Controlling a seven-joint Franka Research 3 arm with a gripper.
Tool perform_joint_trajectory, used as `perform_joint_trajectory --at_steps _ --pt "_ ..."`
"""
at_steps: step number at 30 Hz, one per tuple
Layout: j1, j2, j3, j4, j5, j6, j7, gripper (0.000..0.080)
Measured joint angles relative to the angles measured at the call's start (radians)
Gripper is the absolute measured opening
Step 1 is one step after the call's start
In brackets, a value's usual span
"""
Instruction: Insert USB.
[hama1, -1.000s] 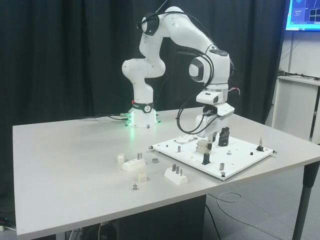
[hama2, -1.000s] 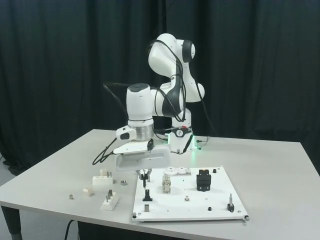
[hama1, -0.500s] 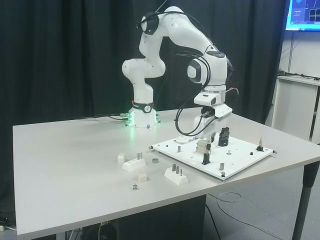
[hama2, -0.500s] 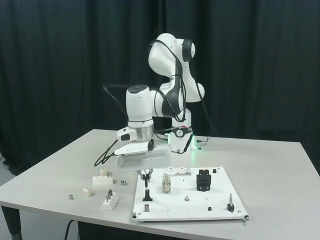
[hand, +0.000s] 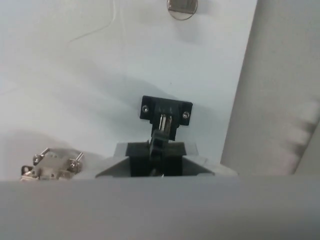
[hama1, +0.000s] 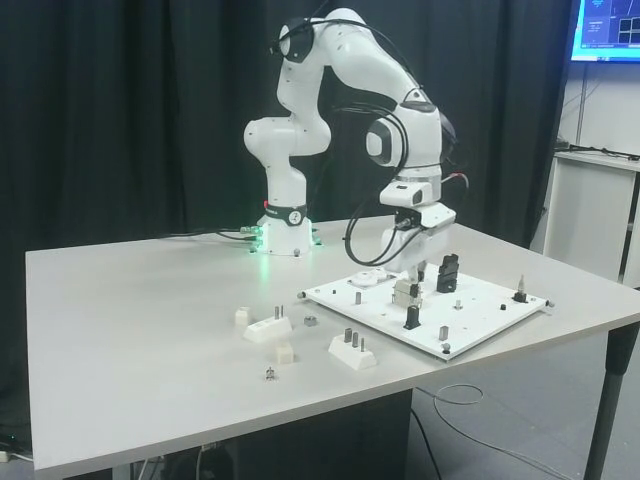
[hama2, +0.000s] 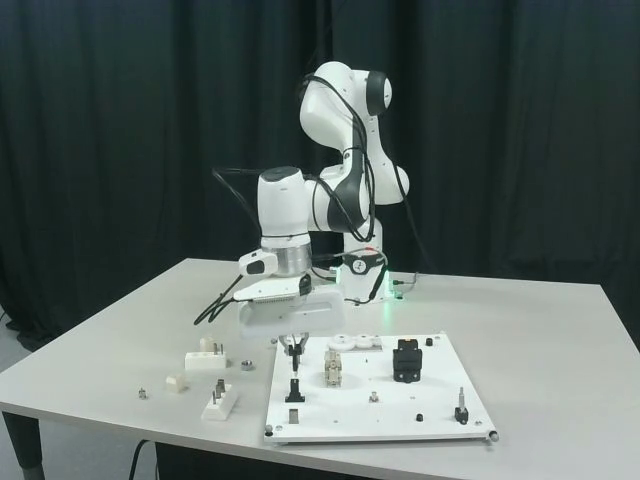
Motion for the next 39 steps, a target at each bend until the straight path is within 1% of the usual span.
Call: perform_joint_trajectory --at_steps 4,8,12,15,21,39 --pt "0.000 -0.013 0.000 -0.033 0.001 0.053 -0.003 0.0051" --pt "0.000 -0.018 0.000 -0.056 0.001 0.100 -0.005 0.0051" --pt "0.000 -0.018 0.000 -0.072 0.001 0.134 -0.010 0.0051" --pt "0.000 -0.018 0.000 -0.079 0.001 0.149 -0.021 0.0051" --pt "0.000 -0.019 0.000 -0.088 0.001 0.165 -0.045 0.0051" --pt "0.001 -0.034 0.009 -0.100 0.001 0.165 -0.056 0.0051"
